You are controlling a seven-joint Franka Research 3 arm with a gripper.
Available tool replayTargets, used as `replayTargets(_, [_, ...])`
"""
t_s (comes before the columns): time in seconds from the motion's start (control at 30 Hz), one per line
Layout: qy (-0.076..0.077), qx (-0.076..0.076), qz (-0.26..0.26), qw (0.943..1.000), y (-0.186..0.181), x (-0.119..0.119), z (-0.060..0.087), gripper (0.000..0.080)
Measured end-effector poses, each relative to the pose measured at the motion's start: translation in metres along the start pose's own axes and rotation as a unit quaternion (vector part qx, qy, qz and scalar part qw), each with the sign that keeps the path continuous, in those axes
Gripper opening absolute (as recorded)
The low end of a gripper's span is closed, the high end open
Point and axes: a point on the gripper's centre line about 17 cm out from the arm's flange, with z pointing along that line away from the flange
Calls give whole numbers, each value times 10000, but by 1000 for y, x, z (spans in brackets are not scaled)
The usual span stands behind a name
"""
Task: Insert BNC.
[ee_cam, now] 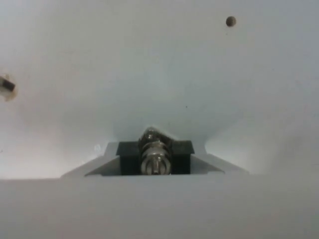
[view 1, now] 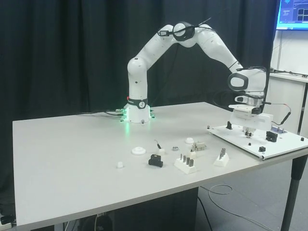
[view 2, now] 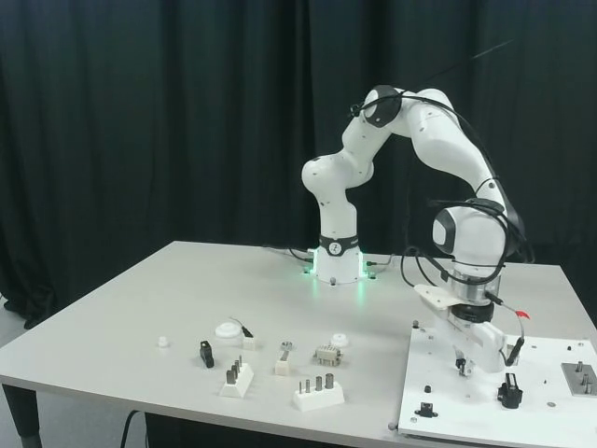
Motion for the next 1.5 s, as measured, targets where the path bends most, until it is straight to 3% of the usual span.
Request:
replayTargets(0.7, [-3,82,386,9992,0,0,0,121])
replayTargets(1.5, [141,151,534,9984,0,0,0,121])
